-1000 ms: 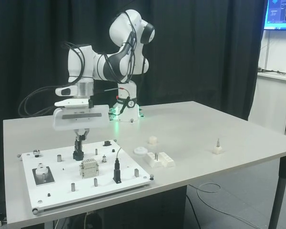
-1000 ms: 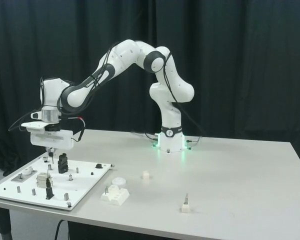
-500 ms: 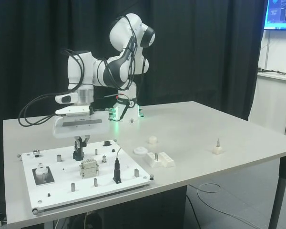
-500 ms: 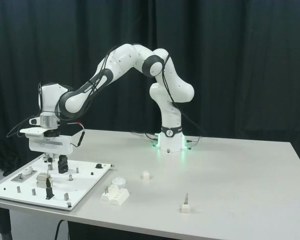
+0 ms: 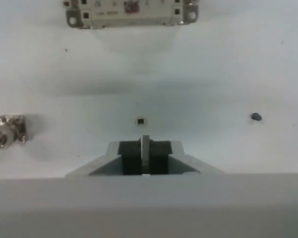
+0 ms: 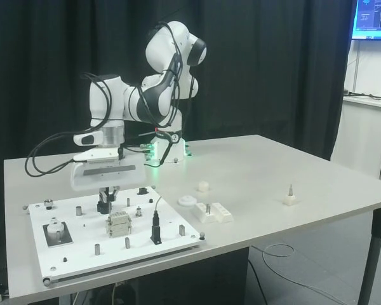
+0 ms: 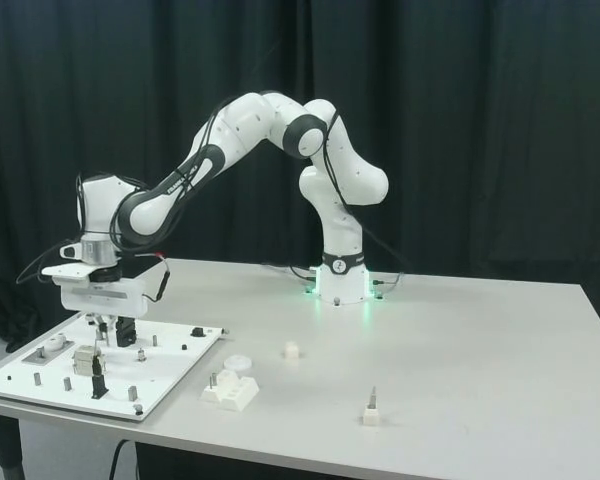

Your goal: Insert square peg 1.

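In the wrist view my gripper [image 5: 145, 157] is shut on a thin grey square peg [image 5: 145, 145], which stands upright between the black finger pads [image 5: 130, 156]. A small square hole [image 5: 140, 121] in the white board [image 5: 203, 79] lies just beyond the peg's tip, a short gap away. In the first room view the gripper [image 6: 108, 194] hangs low over the rear middle of the board [image 6: 82, 246]. The second room view shows the gripper [image 7: 106, 323] just above the board [image 7: 172, 372].
On the board stand a grey connector block [image 6: 117, 224], a black upright plug with a cable [image 6: 157, 230], a black fixture [image 7: 126, 331] and several short pins. A threaded metal connector [image 5: 5, 133] lies near the hole. White blocks [image 6: 213, 212] sit on the table beside the board.
The arm has lowered the gripper with the peg closer to the board and shifted it slightly. Nothing on the board or table has moved.
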You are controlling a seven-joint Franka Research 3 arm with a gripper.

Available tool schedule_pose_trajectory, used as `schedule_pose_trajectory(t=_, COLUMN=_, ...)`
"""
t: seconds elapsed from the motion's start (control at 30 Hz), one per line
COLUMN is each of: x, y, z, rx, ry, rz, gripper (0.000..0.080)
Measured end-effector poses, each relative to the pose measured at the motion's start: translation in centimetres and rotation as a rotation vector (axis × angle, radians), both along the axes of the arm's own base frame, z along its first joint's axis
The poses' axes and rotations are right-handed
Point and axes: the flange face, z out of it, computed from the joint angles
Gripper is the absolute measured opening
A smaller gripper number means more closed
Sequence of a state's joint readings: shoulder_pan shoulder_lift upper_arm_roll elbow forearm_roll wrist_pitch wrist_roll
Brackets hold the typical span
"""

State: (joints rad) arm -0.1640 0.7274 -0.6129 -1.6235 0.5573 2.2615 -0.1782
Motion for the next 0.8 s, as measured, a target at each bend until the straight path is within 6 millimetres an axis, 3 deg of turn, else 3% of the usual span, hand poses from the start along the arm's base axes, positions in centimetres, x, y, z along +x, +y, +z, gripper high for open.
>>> schedule_pose_trajectory(t=0.27, x=0.1, y=0.4, z=-0.7, rx=0.009, ry=0.007, rz=0.004, gripper=0.0029)
schedule_pose_trajectory(t=0.8, x=-1.2, y=-0.9, z=-1.4, rx=0.014, ry=0.017, rz=-0.004, gripper=0.0029)
